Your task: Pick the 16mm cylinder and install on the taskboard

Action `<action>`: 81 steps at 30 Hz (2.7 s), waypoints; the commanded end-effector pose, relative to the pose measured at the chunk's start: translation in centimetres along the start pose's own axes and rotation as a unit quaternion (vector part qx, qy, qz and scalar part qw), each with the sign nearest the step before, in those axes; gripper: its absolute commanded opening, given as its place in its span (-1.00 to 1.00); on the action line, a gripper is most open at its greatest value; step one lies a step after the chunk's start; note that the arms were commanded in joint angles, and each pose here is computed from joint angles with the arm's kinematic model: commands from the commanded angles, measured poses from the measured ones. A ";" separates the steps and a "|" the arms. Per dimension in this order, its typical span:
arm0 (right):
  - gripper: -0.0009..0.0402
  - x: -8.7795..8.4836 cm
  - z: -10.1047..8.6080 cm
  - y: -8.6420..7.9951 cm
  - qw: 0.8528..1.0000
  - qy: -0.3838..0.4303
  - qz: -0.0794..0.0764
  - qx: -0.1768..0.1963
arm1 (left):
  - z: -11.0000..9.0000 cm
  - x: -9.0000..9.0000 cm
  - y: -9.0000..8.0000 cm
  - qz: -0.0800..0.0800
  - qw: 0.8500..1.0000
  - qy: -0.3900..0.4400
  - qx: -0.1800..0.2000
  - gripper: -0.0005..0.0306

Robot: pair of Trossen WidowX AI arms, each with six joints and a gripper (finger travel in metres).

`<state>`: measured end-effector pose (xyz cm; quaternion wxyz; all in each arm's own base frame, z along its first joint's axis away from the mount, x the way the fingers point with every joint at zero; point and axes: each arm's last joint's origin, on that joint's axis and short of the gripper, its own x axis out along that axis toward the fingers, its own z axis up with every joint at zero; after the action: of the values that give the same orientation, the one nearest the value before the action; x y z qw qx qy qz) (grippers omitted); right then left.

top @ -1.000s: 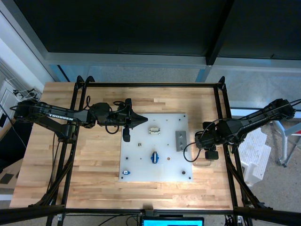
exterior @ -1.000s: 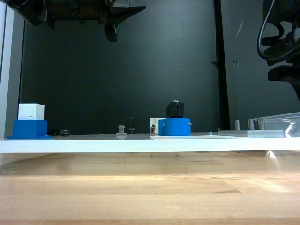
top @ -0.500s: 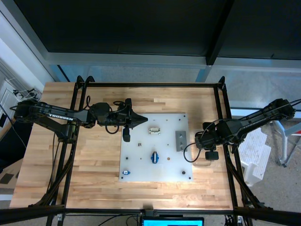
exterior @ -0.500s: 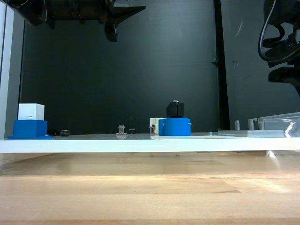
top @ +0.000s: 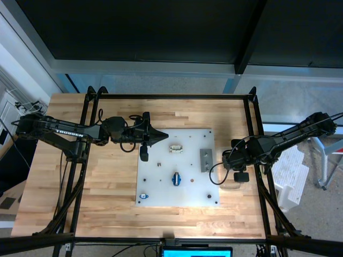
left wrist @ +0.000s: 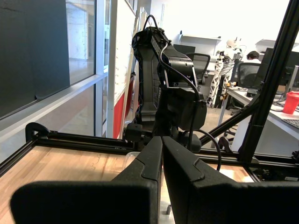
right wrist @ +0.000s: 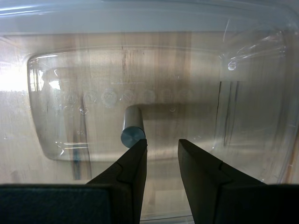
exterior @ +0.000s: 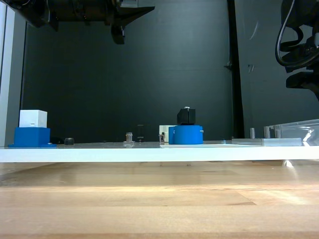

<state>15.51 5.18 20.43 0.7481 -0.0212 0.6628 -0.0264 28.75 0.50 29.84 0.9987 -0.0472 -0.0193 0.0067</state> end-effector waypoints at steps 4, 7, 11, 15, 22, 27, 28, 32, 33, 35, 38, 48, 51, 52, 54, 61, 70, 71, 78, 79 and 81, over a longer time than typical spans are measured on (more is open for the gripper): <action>-0.55 0.0 0.1 0.1 1.000 -0.006 0.002 0.000 | 0.0 0.0 0.0 0.000 1.000 0.000 0.000 -0.96; -0.54 0.0 0.1 0.1 1.000 -0.006 0.003 -0.002 | 0.0 0.0 0.0 0.000 1.000 0.000 0.000 -0.96; -0.49 0.0 0.1 0.3 1.000 -0.007 0.005 -0.006 | 0.0 0.0 0.0 0.000 1.000 0.000 0.000 -0.96; -0.46 0.0 0.0 0.4 1.000 -0.007 0.005 -0.010 | 0.0 0.0 0.0 0.000 1.000 0.000 0.000 -0.96; -0.49 0.1 -0.1 0.5 1.000 -0.003 0.013 -0.009 | 0.0 0.0 0.0 0.000 1.000 0.000 0.000 -0.96; -0.53 0.1 -0.2 0.8 1.000 -0.003 0.017 -0.017 | 0.0 0.0 0.0 0.000 1.000 0.000 0.000 -0.96; -0.54 0.0 -0.2 0.9 1.000 -0.003 0.018 -0.019 | 0.0 0.0 0.0 0.000 1.000 0.000 0.000 -0.96; -0.53 0.0 -0.3 1.0 1.000 -0.004 0.018 -0.020 | 0.0 0.0 0.0 0.000 1.000 0.000 0.000 -0.96; -0.54 0.0 -0.3 1.0 1.000 -0.004 0.018 -0.020 | 0.0 0.0 0.0 0.000 1.000 0.000 0.000 -0.96; -0.54 0.0 -0.3 1.0 1.000 -0.004 0.018 -0.021 | 0.0 0.0 0.0 0.000 1.000 0.000 0.000 -0.96; -0.54 0.0 -0.3 1.1 1.000 -0.004 0.018 -0.021 | 0.0 0.0 0.0 0.000 1.000 0.000 0.000 -0.96; -0.54 0.0 -0.3 1.1 1.000 -0.005 0.019 -0.024 | 0.0 0.0 0.0 0.000 1.000 0.000 0.000 -0.96; -0.54 0.0 -0.3 1.2 0.999 -0.005 0.019 -0.025 | 0.0 0.0 0.0 0.000 1.000 0.000 0.000 -0.96; -0.53 0.0 -0.3 1.2 0.999 -0.005 0.019 -0.025 | 0.0 0.0 0.0 0.000 1.000 0.000 0.000 -0.96; -0.53 0.0 -0.3 1.2 0.999 -0.005 0.019 -0.026 | 0.0 0.0 0.0 0.000 1.000 0.000 0.000 -0.96; -0.54 0.0 -0.3 1.2 0.999 -0.005 0.019 -0.027 | 0.0 0.0 0.0 0.000 1.000 0.000 0.000 -0.96; -0.54 0.6 -0.1 1.5 0.999 0.006 0.015 -0.030 | 0.0 0.0 0.0 0.000 1.000 0.000 0.000 -0.96; -0.54 0.6 -0.1 1.5 0.999 0.008 0.014 -0.031 | 0.0 0.0 0.0 0.000 1.000 0.000 0.000 -0.96; -0.61 0.7 0.0 1.6 0.999 0.009 0.014 -0.031 | 0.0 0.0 0.0 0.000 1.000 0.000 0.000 -0.96; -0.64 0.7 0.0 1.6 0.999 0.009 0.014 -0.032 | 0.0 0.0 0.0 0.000 1.000 0.000 0.000 -0.96; -0.71 0.7 0.0 1.6 0.999 0.009 0.014 -0.032 | 0.0 0.0 0.0 0.000 1.000 0.000 0.000 -0.96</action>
<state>15.58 6.69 19.60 0.7407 -0.0356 0.6709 0.0046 28.76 0.50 29.83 0.9987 -0.0474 -0.0191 0.0065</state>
